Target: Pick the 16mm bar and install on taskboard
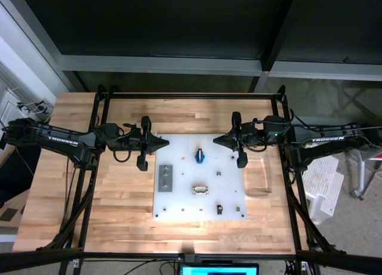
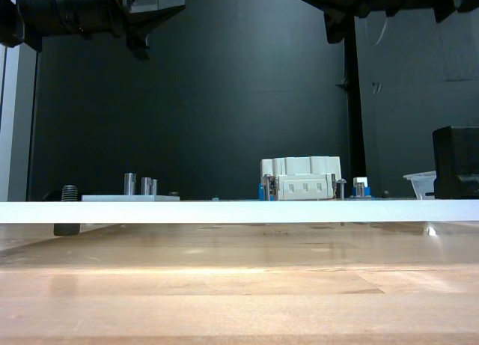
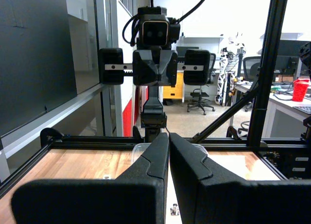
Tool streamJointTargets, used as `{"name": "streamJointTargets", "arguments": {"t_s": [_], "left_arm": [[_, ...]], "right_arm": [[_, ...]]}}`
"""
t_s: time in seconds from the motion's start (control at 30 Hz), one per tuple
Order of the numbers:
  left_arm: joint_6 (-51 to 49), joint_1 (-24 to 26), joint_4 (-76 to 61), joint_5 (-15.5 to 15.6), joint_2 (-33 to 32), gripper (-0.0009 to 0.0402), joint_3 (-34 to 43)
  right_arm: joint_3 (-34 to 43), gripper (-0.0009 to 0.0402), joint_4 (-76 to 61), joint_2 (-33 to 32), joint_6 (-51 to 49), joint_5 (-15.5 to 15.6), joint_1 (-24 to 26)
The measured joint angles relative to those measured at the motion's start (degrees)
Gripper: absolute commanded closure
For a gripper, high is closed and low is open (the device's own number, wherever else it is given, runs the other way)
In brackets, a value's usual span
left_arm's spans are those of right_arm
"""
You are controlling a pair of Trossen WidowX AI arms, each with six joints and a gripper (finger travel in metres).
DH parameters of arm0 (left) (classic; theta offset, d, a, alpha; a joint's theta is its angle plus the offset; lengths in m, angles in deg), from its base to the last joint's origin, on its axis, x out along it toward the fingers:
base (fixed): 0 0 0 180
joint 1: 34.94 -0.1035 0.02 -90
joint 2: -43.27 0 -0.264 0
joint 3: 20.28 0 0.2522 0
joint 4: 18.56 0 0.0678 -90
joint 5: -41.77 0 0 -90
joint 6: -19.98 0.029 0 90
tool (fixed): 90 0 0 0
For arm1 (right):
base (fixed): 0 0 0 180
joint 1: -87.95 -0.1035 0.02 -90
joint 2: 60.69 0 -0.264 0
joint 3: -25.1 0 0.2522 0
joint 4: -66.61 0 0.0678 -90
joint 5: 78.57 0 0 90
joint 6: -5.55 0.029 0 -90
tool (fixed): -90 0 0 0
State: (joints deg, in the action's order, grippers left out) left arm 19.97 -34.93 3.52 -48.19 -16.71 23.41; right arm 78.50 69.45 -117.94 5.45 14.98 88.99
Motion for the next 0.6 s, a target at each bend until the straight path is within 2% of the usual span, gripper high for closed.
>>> {"name": "streamJointTargets", "arguments": {"t_s": [0.2, 0.6], "left_arm": [[0.0, 0.0, 0.0, 0.0, 0.0, 0.0393, 0.0], [0.0, 0.0, 0.0, 0.0, 0.0, 0.0393, 0.0]], "right_arm": [[-2.7, 0.0393, 5.0, 0.0, 1.3, -0.5, 0.2], [-4.3, 0.0393, 5.7, -0.1, 2.9, -1.0, 0.2]]}}
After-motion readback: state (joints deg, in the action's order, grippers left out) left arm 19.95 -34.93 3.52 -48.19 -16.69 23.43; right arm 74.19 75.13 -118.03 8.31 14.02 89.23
